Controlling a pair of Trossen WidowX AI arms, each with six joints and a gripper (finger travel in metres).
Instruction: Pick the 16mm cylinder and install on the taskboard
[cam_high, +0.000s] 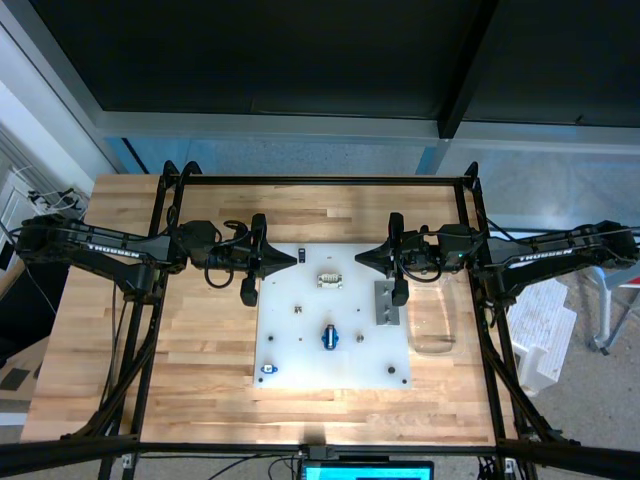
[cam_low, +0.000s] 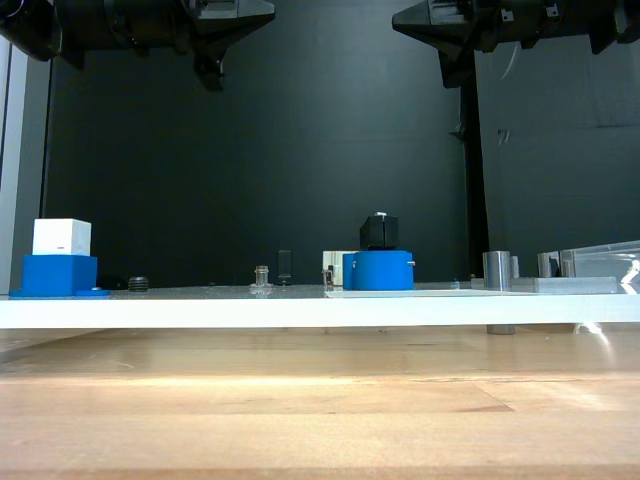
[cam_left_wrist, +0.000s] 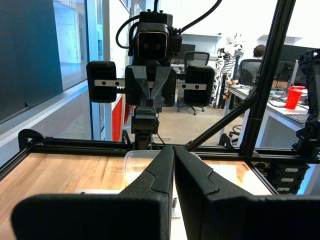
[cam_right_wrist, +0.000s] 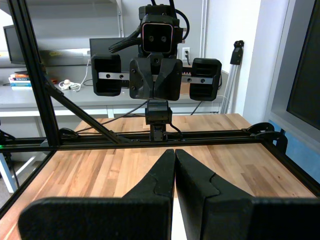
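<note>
The white taskboard (cam_high: 300, 350) lies in the middle of the table, carrying a grey metal block (cam_high: 386, 302), a blue connector (cam_high: 330, 337) and a beige connector (cam_high: 328, 278). A short grey metal peg, seemingly the 16mm cylinder (cam_high: 391, 368), stands upright near the board's near right corner (cam_low: 497, 270). My left gripper (cam_high: 250, 291) hovers high over the board's left edge, shut and empty (cam_left_wrist: 173, 167). My right gripper (cam_high: 399, 292) hovers over the grey block, also shut on nothing (cam_right_wrist: 174, 167). Both are well above the board (cam_low: 210, 72) (cam_low: 452, 70).
A clear plastic tray (cam_high: 435, 320) sits just right of the board. A small blue-and-white part (cam_high: 268, 372) stands at the board's near left corner. A black frame (cam_high: 320, 182) rims the wooden table.
</note>
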